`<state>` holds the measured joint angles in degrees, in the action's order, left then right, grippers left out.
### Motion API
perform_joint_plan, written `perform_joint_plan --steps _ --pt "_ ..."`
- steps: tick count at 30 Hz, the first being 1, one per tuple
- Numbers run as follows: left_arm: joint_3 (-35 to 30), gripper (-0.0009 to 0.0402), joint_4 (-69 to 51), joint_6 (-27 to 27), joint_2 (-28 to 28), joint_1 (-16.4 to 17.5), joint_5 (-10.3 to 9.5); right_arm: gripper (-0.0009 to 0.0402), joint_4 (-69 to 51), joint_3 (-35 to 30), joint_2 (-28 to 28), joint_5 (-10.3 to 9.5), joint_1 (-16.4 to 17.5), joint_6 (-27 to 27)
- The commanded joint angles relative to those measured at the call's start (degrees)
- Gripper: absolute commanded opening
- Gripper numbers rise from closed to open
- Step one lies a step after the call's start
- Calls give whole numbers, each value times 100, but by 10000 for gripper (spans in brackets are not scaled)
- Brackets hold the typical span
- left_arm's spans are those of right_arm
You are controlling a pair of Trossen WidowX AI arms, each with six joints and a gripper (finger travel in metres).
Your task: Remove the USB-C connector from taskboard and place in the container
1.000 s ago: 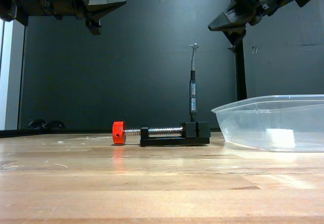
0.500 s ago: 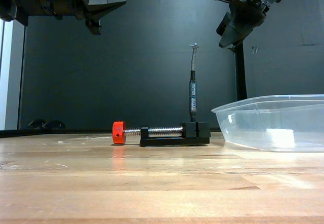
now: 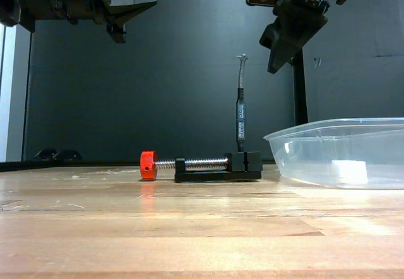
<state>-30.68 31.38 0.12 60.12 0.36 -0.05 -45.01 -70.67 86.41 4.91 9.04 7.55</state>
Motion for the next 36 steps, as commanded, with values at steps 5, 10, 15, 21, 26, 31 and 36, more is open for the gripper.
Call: perform_joint_plan --steps 5,10,15,21,26,31,36 --pt "-2 0 -2 0 0 0 2 137 -98 -343 393 2 20 103" --pt "-2 0 -2 0 0 0 2 147 -160 -603 723 4 24 116" --pt "-2 0 0 0 -2 0 2 145 -138 -748 984 4 24 109" --pt "-2 0 2 0 -2 0 2 145 -76 -855 1178 7 22 107" --pt "-2 0 -2 0 0 2 2 146 -24 -920 1384 7 22 101" --pt "-2 0 -2 0 0 0 2 144 50 -951 1530 7 24 90" --pt "-2 0 0 0 -2 0 2 144 66 -949 1626 7 22 94"
